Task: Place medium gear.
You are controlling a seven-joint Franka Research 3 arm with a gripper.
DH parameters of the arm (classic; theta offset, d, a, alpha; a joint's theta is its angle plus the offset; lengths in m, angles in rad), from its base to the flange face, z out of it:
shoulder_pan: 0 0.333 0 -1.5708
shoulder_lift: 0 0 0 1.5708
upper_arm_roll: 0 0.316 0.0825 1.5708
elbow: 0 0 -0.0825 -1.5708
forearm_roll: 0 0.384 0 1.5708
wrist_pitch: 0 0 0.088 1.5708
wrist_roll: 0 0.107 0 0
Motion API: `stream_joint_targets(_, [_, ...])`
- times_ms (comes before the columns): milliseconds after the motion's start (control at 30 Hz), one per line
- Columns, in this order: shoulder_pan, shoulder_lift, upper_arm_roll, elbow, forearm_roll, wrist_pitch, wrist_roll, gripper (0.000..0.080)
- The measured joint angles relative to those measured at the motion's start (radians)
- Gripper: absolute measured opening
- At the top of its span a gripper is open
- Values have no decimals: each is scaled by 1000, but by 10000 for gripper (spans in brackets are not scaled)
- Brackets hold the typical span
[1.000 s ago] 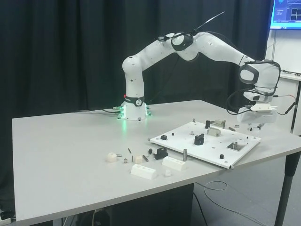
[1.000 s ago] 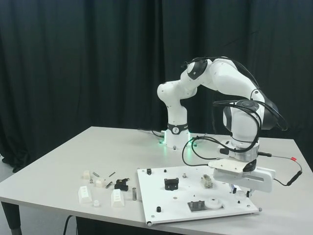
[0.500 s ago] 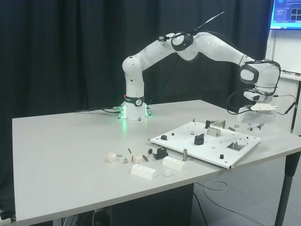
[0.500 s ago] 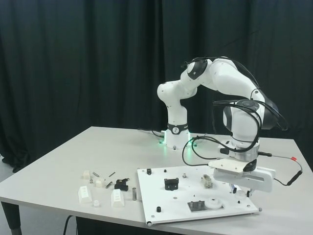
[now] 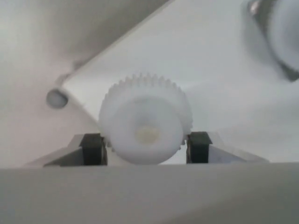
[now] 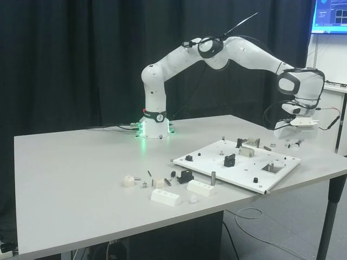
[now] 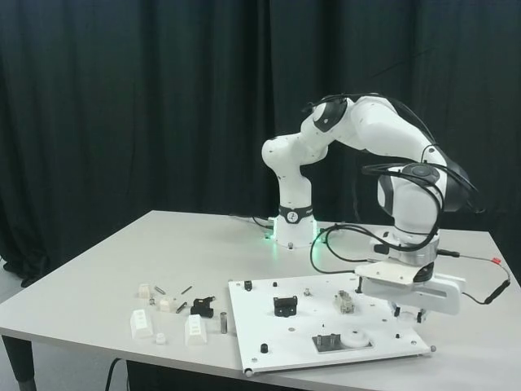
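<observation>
Tabletop board (image 6: 238,162): claw (image 5: 145,148) clamped on gear (image 5: 145,119), carry step; next, probably lower onto its peg.

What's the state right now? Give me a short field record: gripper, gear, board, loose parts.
gripper: gripper shut on the medium gear, one black pad on each side
medium gear: white toothed gear, held flat-face to the wrist camera, not yet placed
position: above the far corner of the white assembly board, off its surface
board contents: another white gear beside a grey plate, black brackets, pegs
loose parts: white blocks and small pins on the grey table beside the board
</observation>
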Motion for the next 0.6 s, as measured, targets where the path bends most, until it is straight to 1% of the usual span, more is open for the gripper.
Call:
stream_joint_targets(167, [27, -5, 3, 0, 4, -28, 3, 370])
stream_joint_targets(300, [53, -7, 3, -4, 16, -43, 25, 370])
stream_joint_targets(600, [124, -7, 4, -33, 34, -51, 76, 370])
